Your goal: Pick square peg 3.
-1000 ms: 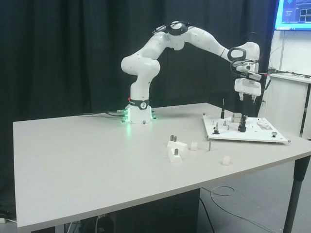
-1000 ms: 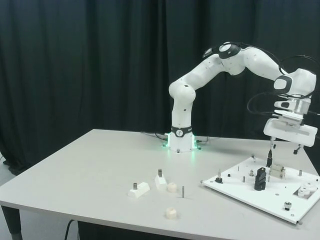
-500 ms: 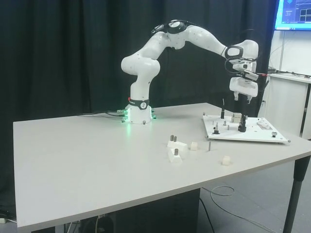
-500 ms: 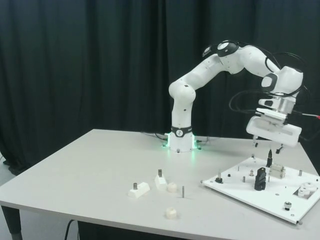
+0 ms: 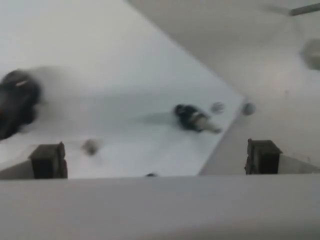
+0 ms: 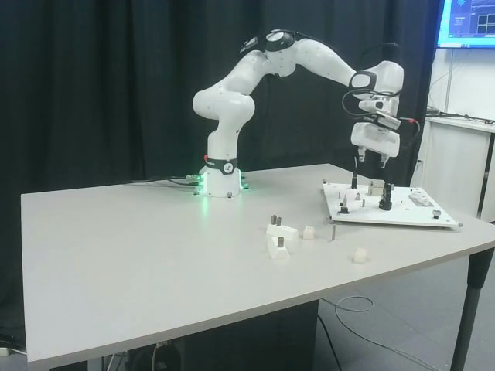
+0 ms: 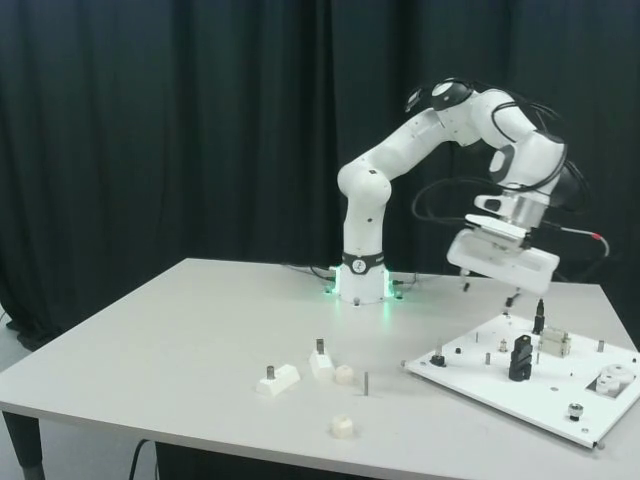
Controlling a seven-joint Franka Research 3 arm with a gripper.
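The tool (image 7: 488, 288) hangs in the air above the near corner of the white board (image 7: 560, 395), and its two fingers (image 5: 49, 161) stand wide apart with nothing between them. It holds nothing and touches nothing. The white arm (image 6: 232, 85) reaches out from its base, where a green light glows, over to that side of the grey desk (image 6: 155, 239). Which piece is square peg 3 is hard to tell. It is probably one of the small pegs standing in the white blocks (image 7: 278, 379), out on the bare desk and well apart from the tool. A small loose pin (image 7: 366, 384) stands near them, and two little white knobs (image 7: 343, 426) sit close by. On the board there is a black part (image 7: 519, 358) and some small posts. To do this step well, the tool should move across until it is right over the peg, turn so its flat fingers face the peg's flat sides, go straight down, and close gently. It should not bump the block or the pin.
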